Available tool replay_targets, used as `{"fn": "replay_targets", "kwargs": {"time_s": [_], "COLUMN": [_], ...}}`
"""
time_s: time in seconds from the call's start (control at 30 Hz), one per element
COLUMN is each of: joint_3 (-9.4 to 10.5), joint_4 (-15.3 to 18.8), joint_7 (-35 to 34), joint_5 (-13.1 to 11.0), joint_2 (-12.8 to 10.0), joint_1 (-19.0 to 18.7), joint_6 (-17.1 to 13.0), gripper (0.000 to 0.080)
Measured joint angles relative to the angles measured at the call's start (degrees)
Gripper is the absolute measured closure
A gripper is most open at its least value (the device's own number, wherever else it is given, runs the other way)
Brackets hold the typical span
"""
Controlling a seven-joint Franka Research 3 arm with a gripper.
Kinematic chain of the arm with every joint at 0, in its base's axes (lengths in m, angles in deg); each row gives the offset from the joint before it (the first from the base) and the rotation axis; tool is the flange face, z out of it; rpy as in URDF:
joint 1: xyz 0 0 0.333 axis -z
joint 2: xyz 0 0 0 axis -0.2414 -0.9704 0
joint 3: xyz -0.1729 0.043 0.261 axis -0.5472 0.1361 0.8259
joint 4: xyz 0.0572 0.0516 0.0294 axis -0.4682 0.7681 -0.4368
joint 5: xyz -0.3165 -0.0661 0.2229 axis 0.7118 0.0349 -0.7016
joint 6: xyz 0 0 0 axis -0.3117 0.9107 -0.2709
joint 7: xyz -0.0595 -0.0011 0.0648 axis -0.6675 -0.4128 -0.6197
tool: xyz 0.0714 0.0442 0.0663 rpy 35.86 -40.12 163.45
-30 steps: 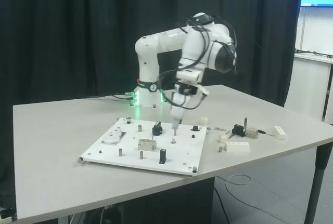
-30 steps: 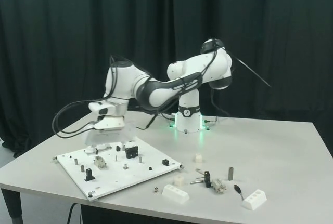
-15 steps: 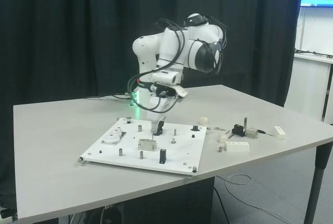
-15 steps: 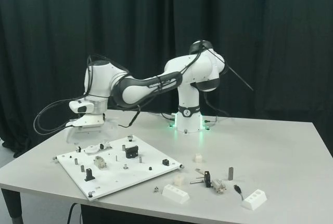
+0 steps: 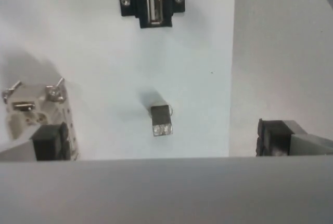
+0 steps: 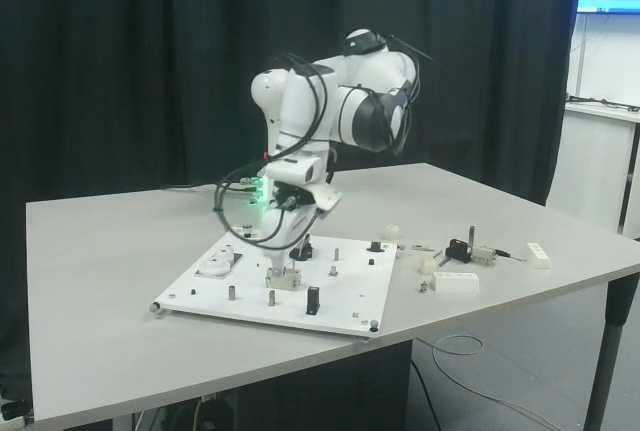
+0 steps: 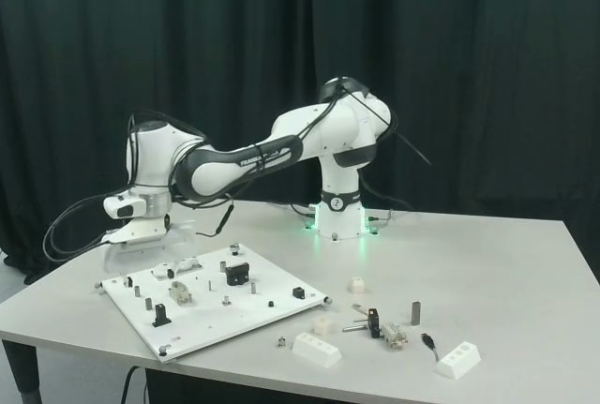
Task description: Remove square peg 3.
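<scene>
A small grey square peg (image 5: pixel 160 119) stands upright on the white board (image 5: pixel 104 52), close to the board's edge. My gripper (image 5: pixel 161 141) hangs above it, open, with the black pads (image 5: pixel 49 141) wide apart on either side and nothing between them. In the first room view the gripper (image 6: pixel 287 251) is low over the board's (image 6: pixel 345 296) front part, near the peg (image 6: pixel 270 298). In the second room view the gripper (image 7: pixel 134 235) is over the board's (image 7: pixel 234 324) left end, above the peg (image 7: pixel 148 304).
A black socket (image 5: pixel 151 1) sits further along the same edge, and a metal connector block (image 5: pixel 31 112) is beside the peg. Other short pegs (image 6: pixel 231 293) stand on the board. Loose white blocks (image 6: pixel 455 280) and a black connector (image 6: pixel 459 249) lie on the grey table beyond the board.
The arm has swung from the board's far side across to its front edge, carrying the gripper over the metal block and the peg.
</scene>
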Motion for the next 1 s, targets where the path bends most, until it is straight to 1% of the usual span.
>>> {"fn": "replay_targets", "kwargs": {"time_s": [0.23,0.53,0.77,1.0], "joint_3": [1.85,4.37,6.13,7.42], "joint_4": [-1.9,-3.5,-4.6,-5.7], "joint_7": [0.0,0.0,0.0,0.0], "joint_5": [0.1,0.5,0.8,1.3], "joint_2": [-0.3,-0.3,-0.3,-0.3], "joint_1": [2.8,5.6,7.3,8.5], "joint_6": [0.7,0.8,0.8,0.8], "gripper": [0.0003,0.0003,0.0003,0.0003]}}
